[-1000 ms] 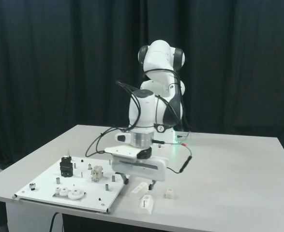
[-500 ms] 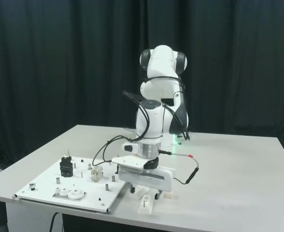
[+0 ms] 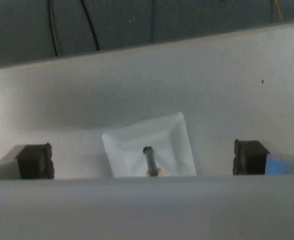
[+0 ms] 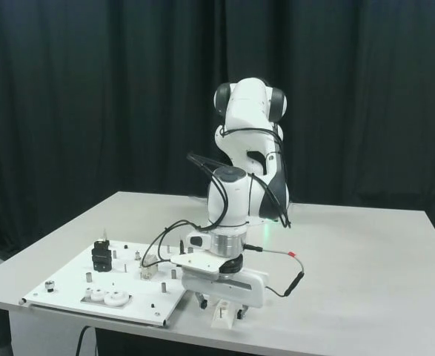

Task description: Pick round peg 1.

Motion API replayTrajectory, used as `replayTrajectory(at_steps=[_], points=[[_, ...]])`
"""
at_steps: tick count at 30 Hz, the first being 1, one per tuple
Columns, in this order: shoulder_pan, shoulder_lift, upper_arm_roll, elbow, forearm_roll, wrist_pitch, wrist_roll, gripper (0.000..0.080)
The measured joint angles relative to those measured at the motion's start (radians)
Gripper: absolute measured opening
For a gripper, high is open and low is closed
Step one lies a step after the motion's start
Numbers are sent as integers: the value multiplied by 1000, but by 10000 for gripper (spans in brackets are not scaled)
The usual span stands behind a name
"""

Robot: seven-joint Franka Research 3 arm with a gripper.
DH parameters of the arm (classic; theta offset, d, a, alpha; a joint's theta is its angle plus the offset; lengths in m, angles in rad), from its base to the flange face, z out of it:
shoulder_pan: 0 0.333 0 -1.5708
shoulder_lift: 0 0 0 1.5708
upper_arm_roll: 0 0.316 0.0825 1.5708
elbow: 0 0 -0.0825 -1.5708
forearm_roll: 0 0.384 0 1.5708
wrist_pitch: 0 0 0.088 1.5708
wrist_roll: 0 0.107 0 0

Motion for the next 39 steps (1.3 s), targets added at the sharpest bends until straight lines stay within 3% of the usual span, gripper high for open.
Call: replayTrajectory(at_steps=[23, 24, 29, 30, 35, 36, 39], points=[[-17, 13, -1, 15, 21, -10, 14, 800], [-17, 13, -1, 15, 21, -10, 14, 697], [-17, 13, -1, 16, 21, -10, 14, 697], [-17, 13, -1, 16, 21, -10, 14, 534], [-17, 13, -1, 16, 21, -10, 13, 534], [-17, 13, -1, 16, 21, -10, 13, 356], [-17, 13, -1, 16, 21, -10, 13, 356]])
